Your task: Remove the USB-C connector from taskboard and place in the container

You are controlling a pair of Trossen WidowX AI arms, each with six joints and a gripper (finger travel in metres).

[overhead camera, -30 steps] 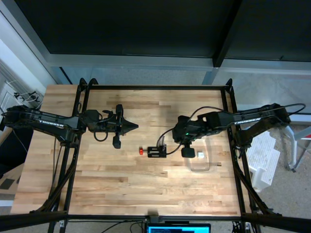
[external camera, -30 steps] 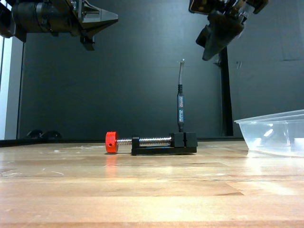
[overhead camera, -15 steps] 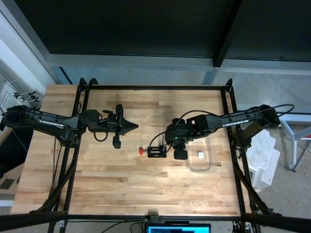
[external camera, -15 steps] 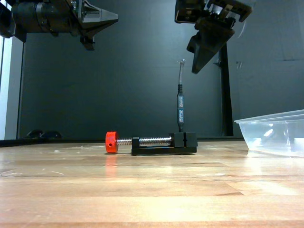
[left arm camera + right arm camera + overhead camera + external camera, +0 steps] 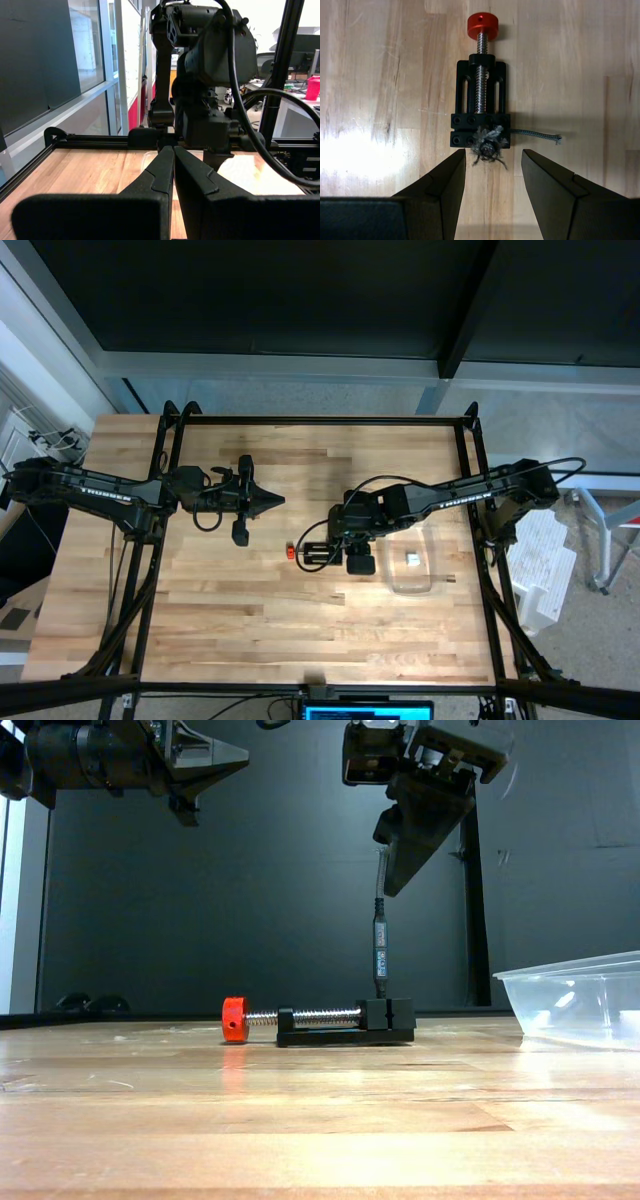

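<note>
Left gripper [image 5: 240, 758] is hanging high over the left of the table [image 5: 200, 620], fingers [image 5: 165, 170] pressed together on nothing. Near the middle the taskboard [image 5: 345, 1023] is lying with its red-orange knob [image 5: 234, 1019] pointing left, and the USB-C connector [image 5: 380, 948] is standing upright in its right end. Right gripper [image 5: 392, 880] is hovering over the connector, fingers [image 5: 445, 180] spread to either side of its frayed cable [image 5: 487, 142] and gripping nothing, while the container [image 5: 580, 1000] is sitting farther right, apart from the taskboard.
</note>
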